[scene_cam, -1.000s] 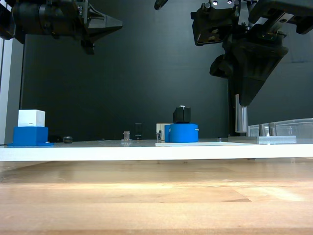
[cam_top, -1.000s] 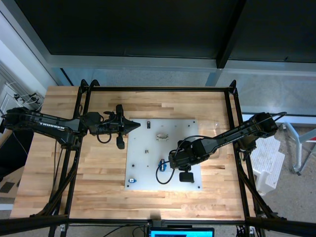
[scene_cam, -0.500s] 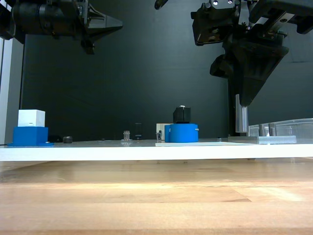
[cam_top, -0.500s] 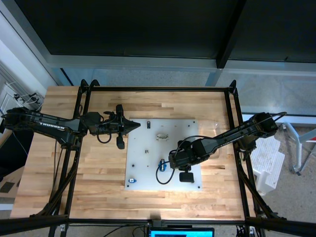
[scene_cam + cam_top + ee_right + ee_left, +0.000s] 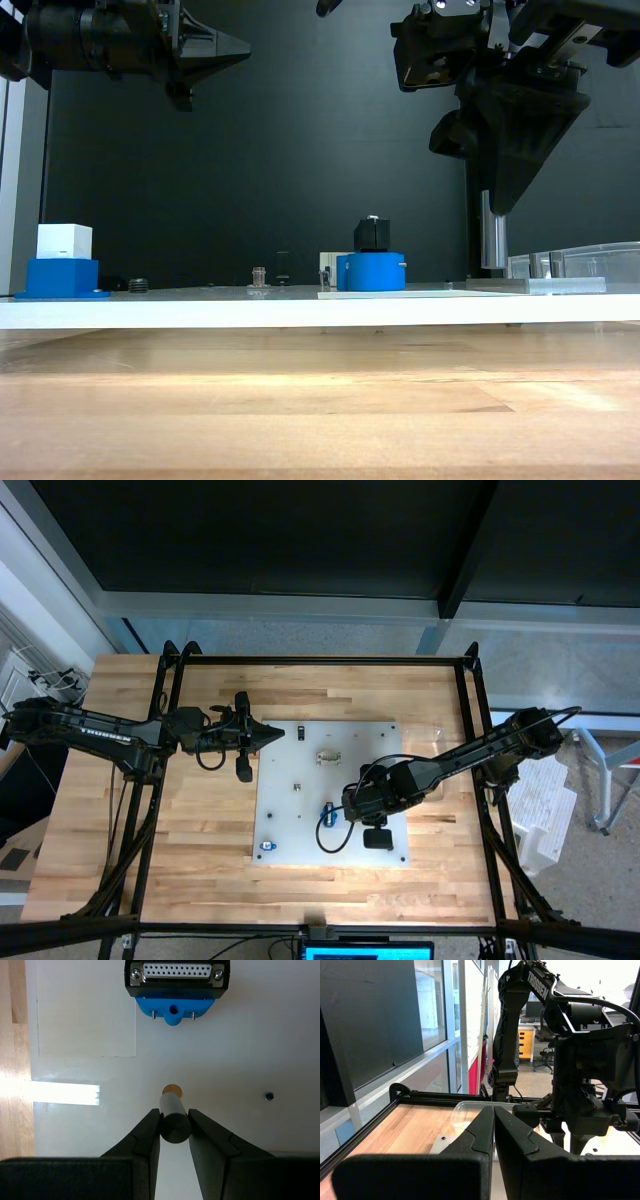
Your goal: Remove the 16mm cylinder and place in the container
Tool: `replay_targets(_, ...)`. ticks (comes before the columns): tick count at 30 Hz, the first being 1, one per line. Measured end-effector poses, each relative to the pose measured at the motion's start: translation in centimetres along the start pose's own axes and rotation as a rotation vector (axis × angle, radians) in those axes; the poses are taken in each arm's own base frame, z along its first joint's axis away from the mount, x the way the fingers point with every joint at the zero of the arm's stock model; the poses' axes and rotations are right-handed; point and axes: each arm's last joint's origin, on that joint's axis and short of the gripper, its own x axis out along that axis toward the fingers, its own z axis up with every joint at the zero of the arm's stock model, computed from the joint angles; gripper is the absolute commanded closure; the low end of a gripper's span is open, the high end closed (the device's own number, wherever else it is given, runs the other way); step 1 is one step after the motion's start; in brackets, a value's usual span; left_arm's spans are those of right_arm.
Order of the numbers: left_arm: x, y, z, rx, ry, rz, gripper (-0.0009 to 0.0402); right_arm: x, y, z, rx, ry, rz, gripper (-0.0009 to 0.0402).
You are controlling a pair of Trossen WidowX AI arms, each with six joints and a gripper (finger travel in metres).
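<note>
I've got the right gripper (image 5: 173,1112) clamped on the 16mm cylinder (image 5: 175,1128), upright over the white board (image 5: 240,1060). The container (image 5: 585,260) sits on the table to the cylinder's right. Left gripper (image 5: 493,1110) is pinched together holding nothing, high over the table's left side.
</note>
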Motion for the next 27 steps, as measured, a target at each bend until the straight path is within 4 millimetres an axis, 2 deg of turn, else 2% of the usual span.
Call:
replay_targets(9,0.0,0.0,0.0,0.0,0.0,0.0,0.0393,-3.2,-2.2,-1.0,0.052,-0.078,0.006,0.0393)
replay_targets(20,0.0,0.0,0.0,0.0,0.0,0.0,0.0393,-5.7,-5.8,-6.0,0.128,-0.045,-0.059,0.0393)
replay_targets(27,0.0,0.0,0.0,0.0,0.0,0.0,0.0393,-6.5,-7.2,-9.1,0.16,-0.008,-0.079,0.0393)
